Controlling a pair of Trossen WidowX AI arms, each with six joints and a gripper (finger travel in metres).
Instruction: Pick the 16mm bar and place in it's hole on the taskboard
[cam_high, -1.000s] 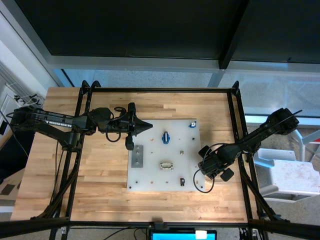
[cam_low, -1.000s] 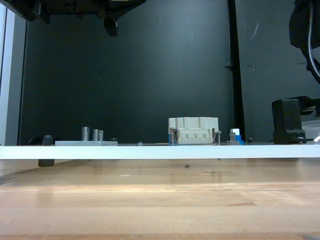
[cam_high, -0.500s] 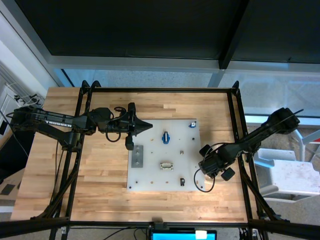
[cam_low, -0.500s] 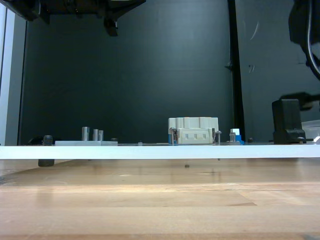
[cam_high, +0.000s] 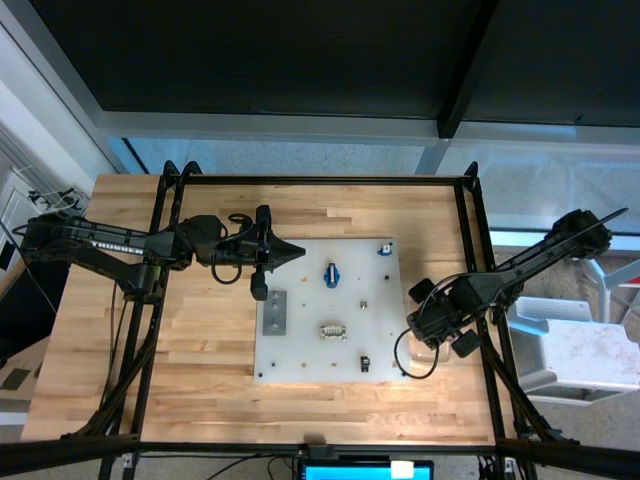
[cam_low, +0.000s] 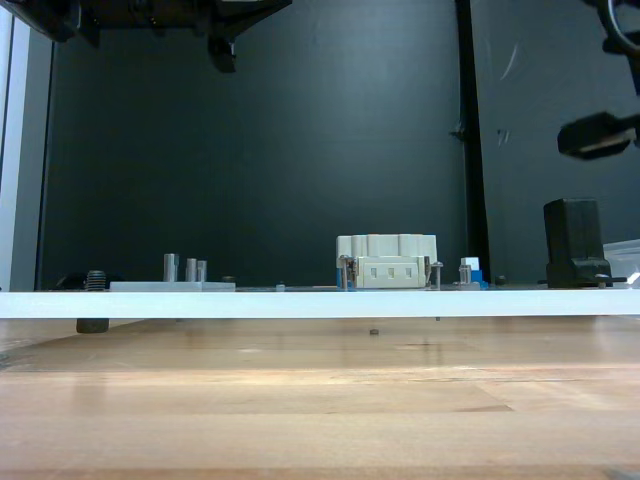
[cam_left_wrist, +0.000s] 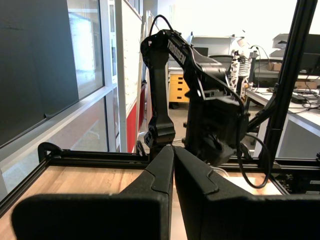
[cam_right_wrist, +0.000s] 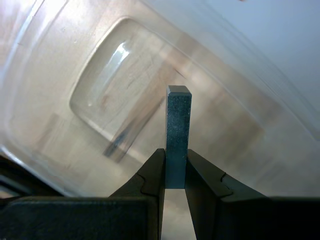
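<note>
Right tool (cam_right_wrist: 175, 169) clenched on the 16mm bar (cam_right_wrist: 178, 130); bar pokes out past the fingertips, over a clear tray (cam_right_wrist: 95, 95) just off the taskboard (cam_high: 300, 350) right edge. Left tool (cam_left_wrist: 173, 161) pinched closed, empty, arm stretched level above the board's far-left corner.

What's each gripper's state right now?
Left gripper: shut, empty, above the taskboard's far-left corner.
Right gripper: shut on the 16mm bar, right of the taskboard.
</note>
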